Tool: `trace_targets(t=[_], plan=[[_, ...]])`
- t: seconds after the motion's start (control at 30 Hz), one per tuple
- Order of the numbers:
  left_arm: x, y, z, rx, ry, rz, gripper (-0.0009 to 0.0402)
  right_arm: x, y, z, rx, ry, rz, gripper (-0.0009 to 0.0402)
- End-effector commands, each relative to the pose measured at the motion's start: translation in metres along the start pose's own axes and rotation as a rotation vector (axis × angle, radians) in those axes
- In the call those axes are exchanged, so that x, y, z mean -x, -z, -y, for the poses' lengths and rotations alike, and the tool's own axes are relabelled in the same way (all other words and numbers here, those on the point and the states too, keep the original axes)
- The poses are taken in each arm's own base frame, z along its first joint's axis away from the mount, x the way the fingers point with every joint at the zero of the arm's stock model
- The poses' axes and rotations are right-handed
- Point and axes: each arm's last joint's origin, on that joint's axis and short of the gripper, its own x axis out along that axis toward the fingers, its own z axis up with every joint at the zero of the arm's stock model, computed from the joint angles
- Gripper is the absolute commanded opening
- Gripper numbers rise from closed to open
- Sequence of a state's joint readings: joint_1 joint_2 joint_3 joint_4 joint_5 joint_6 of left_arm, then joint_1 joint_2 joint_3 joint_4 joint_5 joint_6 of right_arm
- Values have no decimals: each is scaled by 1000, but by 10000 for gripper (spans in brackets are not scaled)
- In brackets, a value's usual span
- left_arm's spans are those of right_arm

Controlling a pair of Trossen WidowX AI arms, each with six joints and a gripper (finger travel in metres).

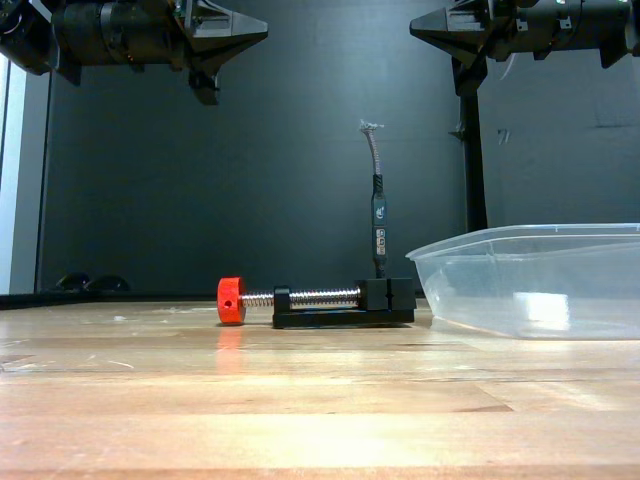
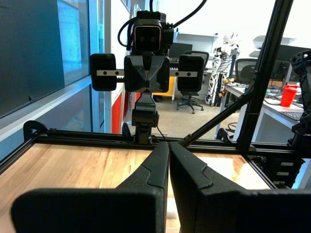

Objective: Pick the usb-c connector and install on the hub

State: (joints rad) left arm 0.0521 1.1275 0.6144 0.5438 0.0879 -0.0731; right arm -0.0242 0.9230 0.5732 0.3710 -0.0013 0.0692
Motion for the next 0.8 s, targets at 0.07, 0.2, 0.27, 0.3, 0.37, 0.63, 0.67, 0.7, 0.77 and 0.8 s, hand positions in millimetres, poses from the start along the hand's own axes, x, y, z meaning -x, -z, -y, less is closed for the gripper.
trace_targets(t=[0.07,0.2,0.27,0.3,0.37,0.63,0.67,0.7,0.77,0.8], plan=[[0,0,0,0,0,0,0,0,0,0,-1,0,1,0],[0,0,0,0,0,0,0,0,0,0,-1,0,1,0],[0,0,0,0,0,0,0,0,0,0,-1,0,1,0],[0,0,0,0,0,0,0,0,0,0,-1,0,1,0],[0,0,0,0,0,0,0,0,0,0,-1,0,0,0],[0,0,0,0,0,0,0,0,0,0,-1,0,-4,0],[0,0,0,0,0,0,0,0,0,0,-1,1,-7,0],[0,0,0,0,0,0,0,0,1,0,-1,1,-10,0],[0,0,0,0,0,0,0,0,2,0,-1,2,-19,0],[0,0,0,0,0,0,0,0,2,0,-1,2,-23,0]])
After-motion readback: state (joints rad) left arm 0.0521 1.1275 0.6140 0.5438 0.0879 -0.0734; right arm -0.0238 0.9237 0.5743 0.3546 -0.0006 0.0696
